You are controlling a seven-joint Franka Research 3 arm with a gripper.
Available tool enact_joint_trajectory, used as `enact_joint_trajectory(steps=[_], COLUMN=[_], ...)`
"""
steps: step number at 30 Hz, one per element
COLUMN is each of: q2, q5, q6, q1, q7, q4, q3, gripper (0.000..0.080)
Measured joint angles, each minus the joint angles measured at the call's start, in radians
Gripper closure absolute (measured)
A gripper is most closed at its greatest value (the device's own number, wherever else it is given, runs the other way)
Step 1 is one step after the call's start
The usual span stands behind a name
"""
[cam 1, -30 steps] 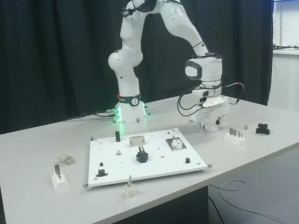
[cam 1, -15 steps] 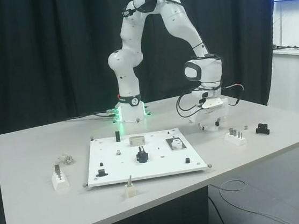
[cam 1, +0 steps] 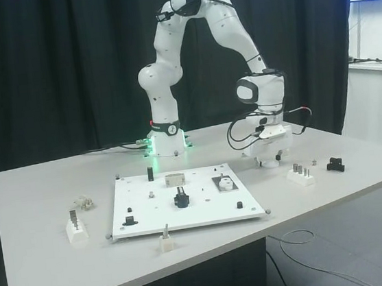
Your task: Pick large gear.
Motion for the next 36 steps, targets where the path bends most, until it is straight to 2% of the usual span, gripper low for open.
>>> enact_joint_trajectory(steps=[10,23,24,32,33,36], q2=[0.019,0.024,0.024,0.024,0.024,0.023], q5=[-0.002,-0.003,-0.003,-0.004,-0.004,-0.004], q6=[0.033,0.046,0.046,0.047,0.047,0.047], q1=[-0.003,-0.011,-0.011,-0.012,-0.012,-0.013], q7=[-0.003,-0.009,-0.01,-0.018,-0.018,-0.018], q4=[0.0,0.0,0.0,0.001,0.001,0.002], q3=[0.0,0.009,0.009,0.009,0.009,0.009], gripper=[0.0003,0.0003,0.0112,0.0112,0.0208,0.0208])
